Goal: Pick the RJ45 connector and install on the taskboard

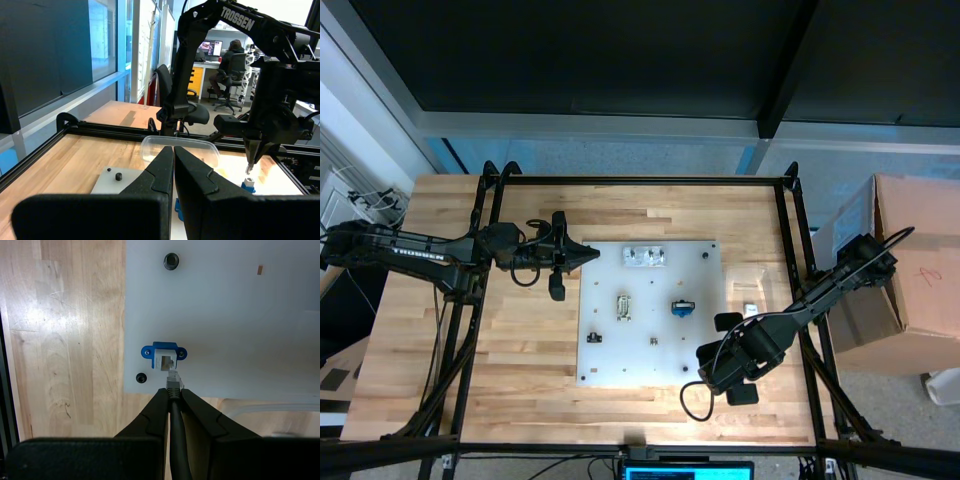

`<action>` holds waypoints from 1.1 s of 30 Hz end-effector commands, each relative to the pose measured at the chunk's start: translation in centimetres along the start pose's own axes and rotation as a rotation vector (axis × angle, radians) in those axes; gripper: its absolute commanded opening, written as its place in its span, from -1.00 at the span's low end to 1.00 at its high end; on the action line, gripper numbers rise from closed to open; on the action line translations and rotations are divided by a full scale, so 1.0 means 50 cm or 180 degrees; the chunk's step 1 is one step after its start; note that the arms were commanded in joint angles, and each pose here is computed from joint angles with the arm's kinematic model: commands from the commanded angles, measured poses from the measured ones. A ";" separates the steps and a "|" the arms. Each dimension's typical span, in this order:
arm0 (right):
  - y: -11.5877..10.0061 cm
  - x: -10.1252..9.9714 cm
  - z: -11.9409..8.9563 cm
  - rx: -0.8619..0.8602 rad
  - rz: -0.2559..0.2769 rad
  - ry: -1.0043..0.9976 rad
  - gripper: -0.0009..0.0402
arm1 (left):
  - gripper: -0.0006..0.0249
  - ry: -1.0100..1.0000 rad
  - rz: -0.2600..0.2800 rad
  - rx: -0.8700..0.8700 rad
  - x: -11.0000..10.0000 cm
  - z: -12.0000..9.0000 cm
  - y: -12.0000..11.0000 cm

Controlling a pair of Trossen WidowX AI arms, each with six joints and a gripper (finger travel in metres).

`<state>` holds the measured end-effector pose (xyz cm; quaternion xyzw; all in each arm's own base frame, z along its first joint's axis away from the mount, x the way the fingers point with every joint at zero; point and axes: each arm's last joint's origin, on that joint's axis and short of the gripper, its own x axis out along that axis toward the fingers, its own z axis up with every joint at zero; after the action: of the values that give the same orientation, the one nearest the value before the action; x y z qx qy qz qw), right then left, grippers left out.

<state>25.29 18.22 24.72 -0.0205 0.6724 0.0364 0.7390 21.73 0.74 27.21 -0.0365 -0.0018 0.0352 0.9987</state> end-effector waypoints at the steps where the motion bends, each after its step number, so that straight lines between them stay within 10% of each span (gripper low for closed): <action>1: 0.001 0.003 0.002 0.0004 0.0001 -0.0004 -0.96 | -0.95 -0.0001 0.0001 0.0000 0.000 0.000 0.000; 33: 0.000 0.034 -0.003 0.0007 0.0046 -0.0016 -0.96 | -0.95 -0.0001 0.0001 0.0001 0.000 0.000 0.000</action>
<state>25.33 18.24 23.17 -0.0126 0.6682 0.0428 0.7427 21.72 0.74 27.21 -0.0365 -0.0018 0.0352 0.9987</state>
